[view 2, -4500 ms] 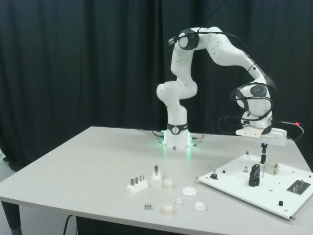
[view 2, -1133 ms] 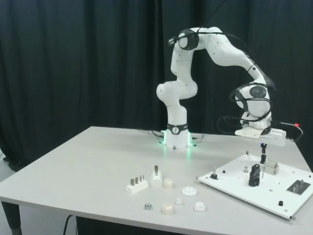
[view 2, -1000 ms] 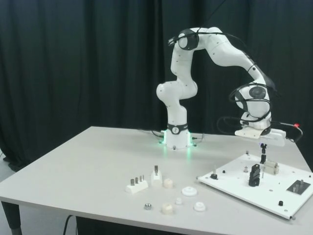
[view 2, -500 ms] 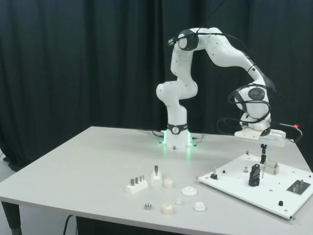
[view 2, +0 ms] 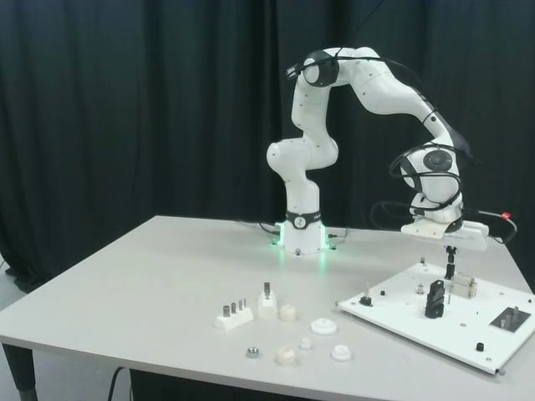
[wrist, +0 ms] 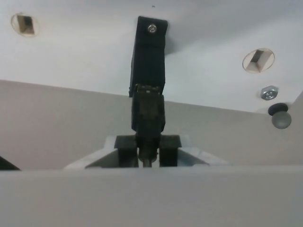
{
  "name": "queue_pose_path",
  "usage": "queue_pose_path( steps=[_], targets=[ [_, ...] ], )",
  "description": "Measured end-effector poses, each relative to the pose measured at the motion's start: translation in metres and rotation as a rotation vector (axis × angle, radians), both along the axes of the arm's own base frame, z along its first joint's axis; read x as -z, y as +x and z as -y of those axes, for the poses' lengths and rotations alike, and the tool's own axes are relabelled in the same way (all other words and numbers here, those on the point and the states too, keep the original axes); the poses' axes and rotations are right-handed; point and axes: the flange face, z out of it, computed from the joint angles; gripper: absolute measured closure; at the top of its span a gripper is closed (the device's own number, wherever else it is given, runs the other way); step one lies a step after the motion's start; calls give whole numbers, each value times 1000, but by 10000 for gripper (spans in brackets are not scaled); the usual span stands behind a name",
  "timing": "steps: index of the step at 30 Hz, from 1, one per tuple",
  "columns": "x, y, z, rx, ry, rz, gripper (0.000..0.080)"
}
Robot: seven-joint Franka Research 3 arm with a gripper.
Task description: Insert USB.
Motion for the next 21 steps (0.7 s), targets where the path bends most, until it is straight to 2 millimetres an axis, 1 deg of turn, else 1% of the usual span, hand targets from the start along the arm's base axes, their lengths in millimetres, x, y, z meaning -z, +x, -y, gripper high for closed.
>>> queue_pose_path(
  steps=[21],
  targets=[
    [4,3,3,44,4,-39,711]
  ],
)
